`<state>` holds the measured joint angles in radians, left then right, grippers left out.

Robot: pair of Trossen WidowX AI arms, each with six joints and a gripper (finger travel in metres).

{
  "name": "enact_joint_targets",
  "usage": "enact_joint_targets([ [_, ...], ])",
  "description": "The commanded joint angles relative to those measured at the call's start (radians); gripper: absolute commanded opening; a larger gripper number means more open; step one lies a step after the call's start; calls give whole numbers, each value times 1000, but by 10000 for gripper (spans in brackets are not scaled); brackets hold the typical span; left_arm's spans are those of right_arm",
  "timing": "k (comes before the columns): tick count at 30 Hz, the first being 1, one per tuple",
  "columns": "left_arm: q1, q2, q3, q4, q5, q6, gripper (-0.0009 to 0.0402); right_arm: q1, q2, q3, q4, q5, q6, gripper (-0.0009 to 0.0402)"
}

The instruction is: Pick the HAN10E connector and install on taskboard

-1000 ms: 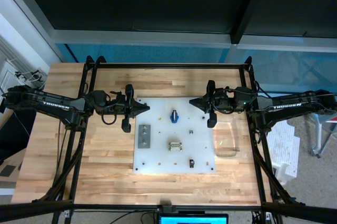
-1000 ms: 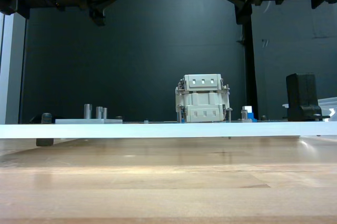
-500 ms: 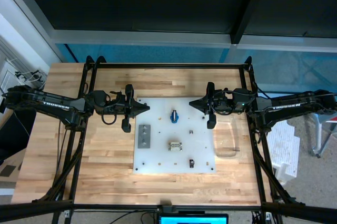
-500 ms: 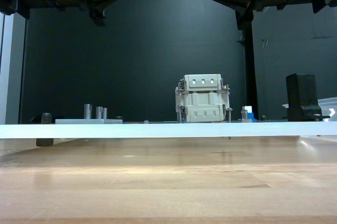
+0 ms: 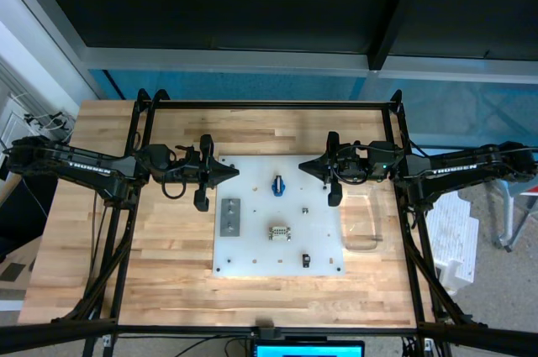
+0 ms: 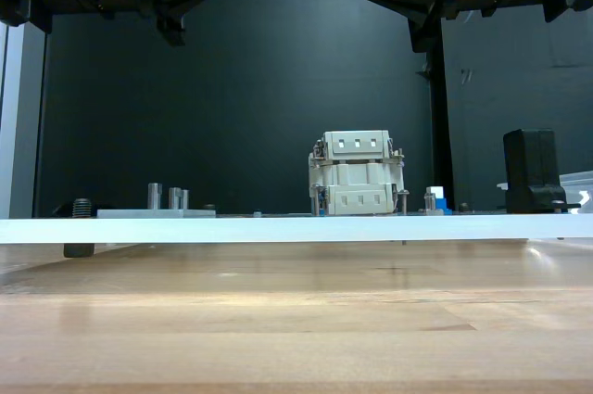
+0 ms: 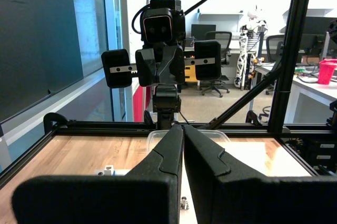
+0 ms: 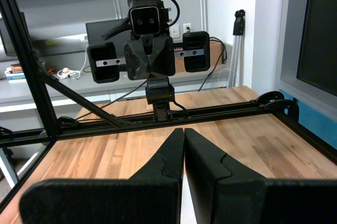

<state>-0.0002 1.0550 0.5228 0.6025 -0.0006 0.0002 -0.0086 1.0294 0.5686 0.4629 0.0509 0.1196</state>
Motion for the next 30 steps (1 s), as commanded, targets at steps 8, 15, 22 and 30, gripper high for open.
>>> enact_joint_targets([
  [8, 0, 0, 0, 0, 0, 0, 1, 0, 1, -3, -1, 0, -1, 0],
  [15, 0, 0, 0, 0, 0, 0, 1, 2, 1, -3, -1, -21, 7, 0],
  [22, 0, 0, 0, 0, 0, 0, 1, 2, 1, -3, 0, -20, 7, 0],
  [30, 0, 0, 0, 0, 0, 0, 1, 2, 1, -3, 0, -18, 21, 0],
])
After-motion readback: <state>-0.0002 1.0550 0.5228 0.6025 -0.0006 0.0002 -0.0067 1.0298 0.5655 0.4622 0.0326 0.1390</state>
